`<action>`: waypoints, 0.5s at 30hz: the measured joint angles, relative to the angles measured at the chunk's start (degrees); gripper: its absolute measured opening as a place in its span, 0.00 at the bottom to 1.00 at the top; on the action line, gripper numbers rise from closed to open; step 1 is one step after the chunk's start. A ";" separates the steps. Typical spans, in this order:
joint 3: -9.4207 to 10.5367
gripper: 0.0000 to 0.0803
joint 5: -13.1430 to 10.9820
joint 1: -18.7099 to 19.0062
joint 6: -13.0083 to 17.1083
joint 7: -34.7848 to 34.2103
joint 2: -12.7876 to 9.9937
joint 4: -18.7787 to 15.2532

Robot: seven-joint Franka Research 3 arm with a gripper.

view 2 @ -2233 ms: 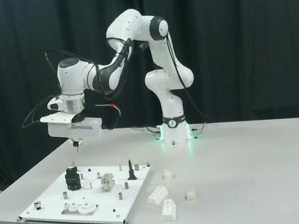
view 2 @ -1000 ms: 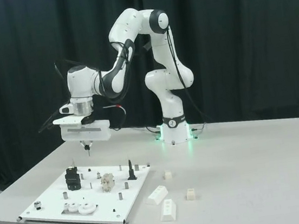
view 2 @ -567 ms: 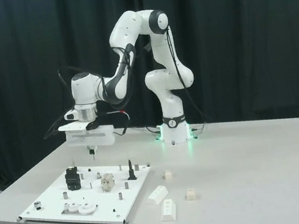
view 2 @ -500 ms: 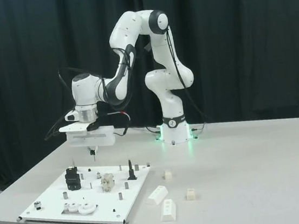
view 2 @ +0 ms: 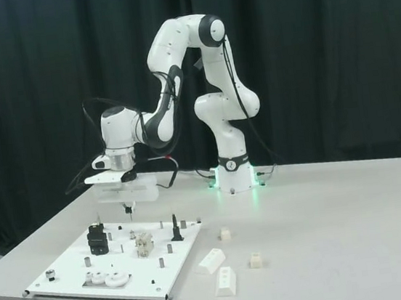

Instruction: Insert round peg 1.

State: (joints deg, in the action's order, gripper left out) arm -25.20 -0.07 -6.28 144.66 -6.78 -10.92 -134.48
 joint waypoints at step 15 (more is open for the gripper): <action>0.19 0.04 -7.11 0.01 3.37 4.94 -0.03 -3.46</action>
State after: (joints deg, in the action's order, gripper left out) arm -25.01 -7.17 -6.27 148.03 -1.84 -10.94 -137.94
